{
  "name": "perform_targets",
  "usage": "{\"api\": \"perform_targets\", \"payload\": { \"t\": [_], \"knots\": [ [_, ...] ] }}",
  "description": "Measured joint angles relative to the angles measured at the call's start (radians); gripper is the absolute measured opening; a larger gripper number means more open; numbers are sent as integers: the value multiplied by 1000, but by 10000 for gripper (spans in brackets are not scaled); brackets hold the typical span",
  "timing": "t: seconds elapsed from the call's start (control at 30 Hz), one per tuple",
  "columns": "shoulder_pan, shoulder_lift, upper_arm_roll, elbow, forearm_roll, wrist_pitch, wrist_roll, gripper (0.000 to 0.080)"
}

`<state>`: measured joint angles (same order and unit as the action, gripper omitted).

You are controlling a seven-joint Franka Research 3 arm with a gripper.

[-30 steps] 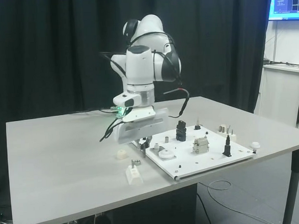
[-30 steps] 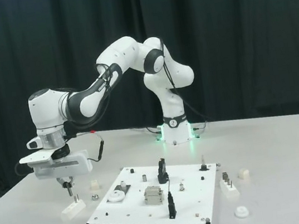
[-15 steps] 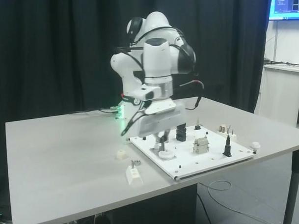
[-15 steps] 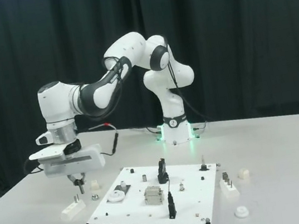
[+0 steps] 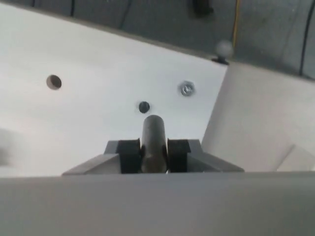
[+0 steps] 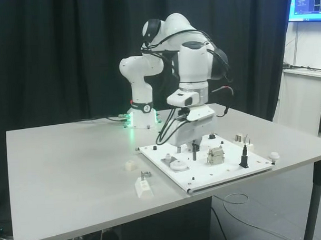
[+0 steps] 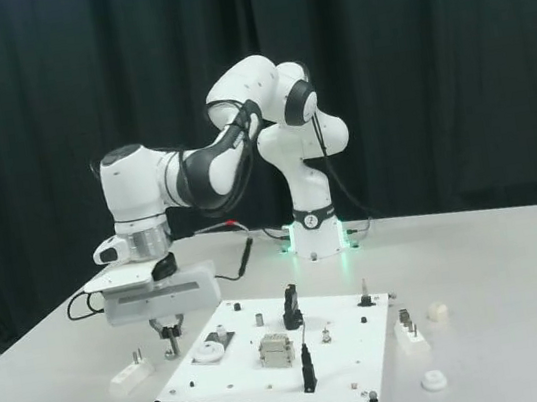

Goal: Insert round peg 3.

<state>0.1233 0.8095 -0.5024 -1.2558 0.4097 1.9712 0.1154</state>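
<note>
Your tool is clamped on round peg 3, held upright over the white board near a small black hole. Risk: peg tip isn't centred on the hole, so a straight push may jam it on the rim or tilt it in the grip.

1 white arm | 1 white board on grey table | 1 gripper | 1 held peg | 2 open holes in board
</note>
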Motion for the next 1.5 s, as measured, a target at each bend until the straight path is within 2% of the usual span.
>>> {"api": "perform_targets", "payload": {
  "t": [0.23,0.4,0.6,0.93,1.3,1.5],
  "knots": [
    [22,9,17,-1,-51,30,-60,112],
    [24,14,38,-5,-74,50,-56,112],
    [24,17,53,-13,-74,53,110,112],
    [25,18,91,-42,-74,89,291,112],
    [57,18,97,-84,-78,133,341,112],
    [76,18,97,-104,-110,162,374,112]
  ]
}}
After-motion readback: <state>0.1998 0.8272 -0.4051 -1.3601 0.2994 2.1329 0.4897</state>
